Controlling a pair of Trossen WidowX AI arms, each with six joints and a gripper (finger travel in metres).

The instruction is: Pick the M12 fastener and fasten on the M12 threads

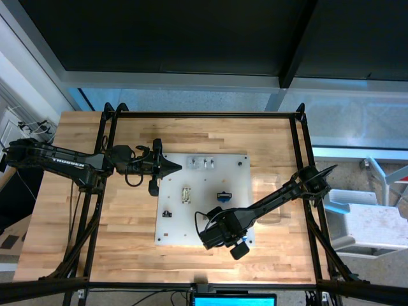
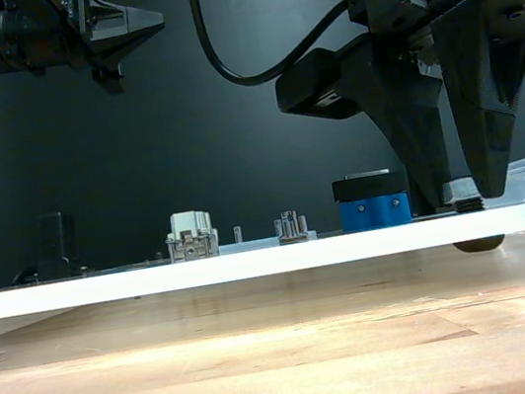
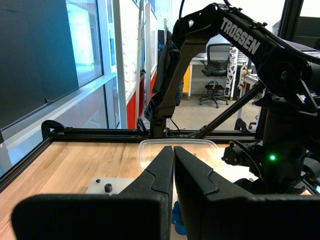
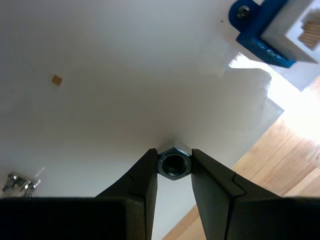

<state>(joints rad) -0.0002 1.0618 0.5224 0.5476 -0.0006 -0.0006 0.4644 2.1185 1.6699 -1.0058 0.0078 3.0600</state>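
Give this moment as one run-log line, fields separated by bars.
right end effector: shut on M12 nut | nut: atop ribbed stud, board near right edge | left end effector: shut, raised, board's far left

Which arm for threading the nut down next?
Right. The right tool grips the nut low at the board's near right edge; the left tool hangs shut and empty, high over the board's far left.

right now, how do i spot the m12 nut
On the white board's near right edge the right gripper reaches down; the left gripper hangs shut at its far left. The M12 nut is the tiny silver hexagon between the right fingers, not the bulkier blue connector.
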